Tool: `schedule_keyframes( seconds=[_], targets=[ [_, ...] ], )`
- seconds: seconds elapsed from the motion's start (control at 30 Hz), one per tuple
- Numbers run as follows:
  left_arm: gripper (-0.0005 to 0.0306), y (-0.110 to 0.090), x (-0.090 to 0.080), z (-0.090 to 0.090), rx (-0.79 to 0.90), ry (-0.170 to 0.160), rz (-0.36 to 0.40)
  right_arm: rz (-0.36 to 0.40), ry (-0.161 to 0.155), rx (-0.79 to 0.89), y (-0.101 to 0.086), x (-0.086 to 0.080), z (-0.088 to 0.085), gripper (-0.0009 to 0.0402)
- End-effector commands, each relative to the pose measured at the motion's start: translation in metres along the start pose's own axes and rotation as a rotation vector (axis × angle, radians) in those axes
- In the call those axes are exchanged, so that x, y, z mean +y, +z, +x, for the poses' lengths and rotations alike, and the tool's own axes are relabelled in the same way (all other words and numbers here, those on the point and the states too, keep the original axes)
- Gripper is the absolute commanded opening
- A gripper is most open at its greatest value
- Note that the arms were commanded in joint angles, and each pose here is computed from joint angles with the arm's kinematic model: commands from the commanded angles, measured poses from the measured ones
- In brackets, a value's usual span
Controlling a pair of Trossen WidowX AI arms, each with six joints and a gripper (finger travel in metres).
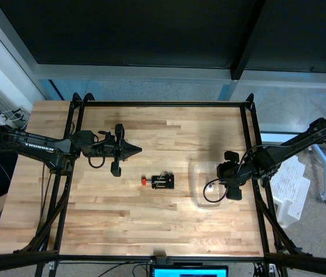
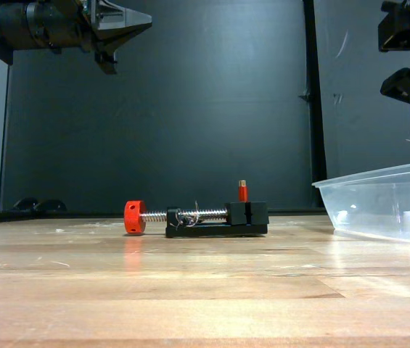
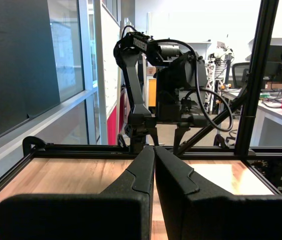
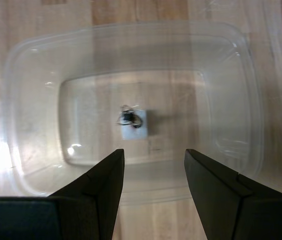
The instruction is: Pick the RCA connector and install on taskboard
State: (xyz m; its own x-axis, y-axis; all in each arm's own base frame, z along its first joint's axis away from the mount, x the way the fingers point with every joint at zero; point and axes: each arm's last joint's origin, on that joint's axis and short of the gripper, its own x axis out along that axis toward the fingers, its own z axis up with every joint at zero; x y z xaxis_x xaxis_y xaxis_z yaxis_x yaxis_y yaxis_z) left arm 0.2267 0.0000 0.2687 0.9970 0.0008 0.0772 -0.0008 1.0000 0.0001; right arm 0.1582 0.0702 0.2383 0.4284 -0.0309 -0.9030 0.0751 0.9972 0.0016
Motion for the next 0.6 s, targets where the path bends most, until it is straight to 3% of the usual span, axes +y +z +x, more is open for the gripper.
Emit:
schedule_keyframes(
  seconds=[0.03, 0.3, 0.6],
  targets=[
    [0.0, 0.0, 0.0, 0.0, 0.0, 0.0, 0.0, 0.001, 0.01, -0.013, -0.003, 0.002, 0.006, 0.0169],
    [0.0, 0.0, 0.0, 0.0, 0.0, 0.0, 0.0, -0.011, 0.018, -0.017, -0.005, 0.007, 0.023, 0.0169],
    [0.0, 0.0, 0.0, 0.0, 0.0, 0.0, 0.0, -0.02, 0.005, 0.0, 0.0, 0.015, 0.041, 0.0169]
  ],
)
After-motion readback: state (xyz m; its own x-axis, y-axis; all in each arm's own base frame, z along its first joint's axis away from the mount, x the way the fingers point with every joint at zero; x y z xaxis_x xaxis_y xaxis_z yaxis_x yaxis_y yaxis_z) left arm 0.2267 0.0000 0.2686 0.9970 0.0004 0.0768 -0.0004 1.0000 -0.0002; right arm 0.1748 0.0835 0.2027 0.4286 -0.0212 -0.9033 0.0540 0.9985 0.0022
